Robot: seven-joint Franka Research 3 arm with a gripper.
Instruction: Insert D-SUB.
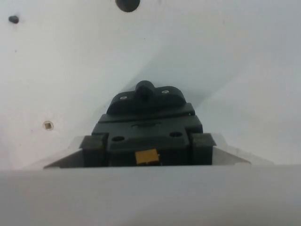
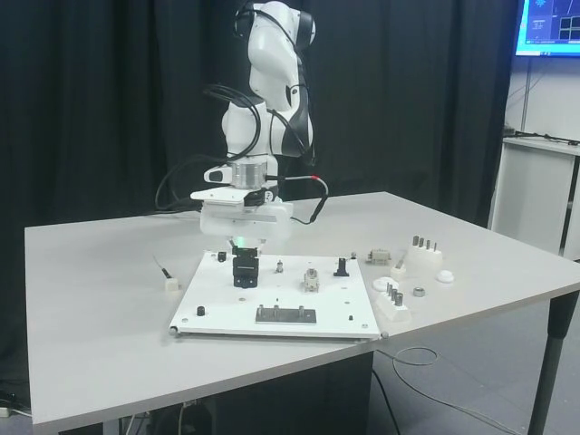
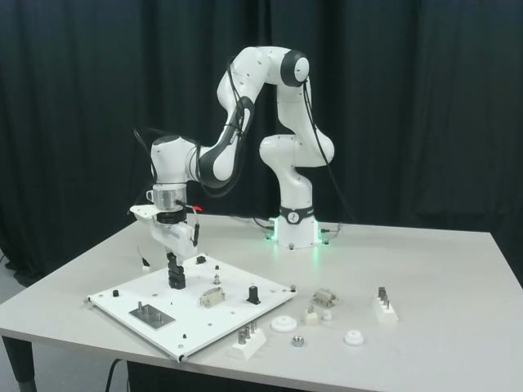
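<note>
Item, lower centre of my first room view: white board (image 2: 272, 304) on the grey table (image 2: 91, 299), with small white fixtures (image 2: 412, 263) at its right. Item, centre of the wrist view: black D-SUB connector (image 1: 149, 127), clamped between the two fingers of the pincer (image 1: 149, 148), standing upright on the board's far left part. Item, behind: white arm (image 3: 278, 155) rising before a black curtain (image 3: 425, 98).
</note>
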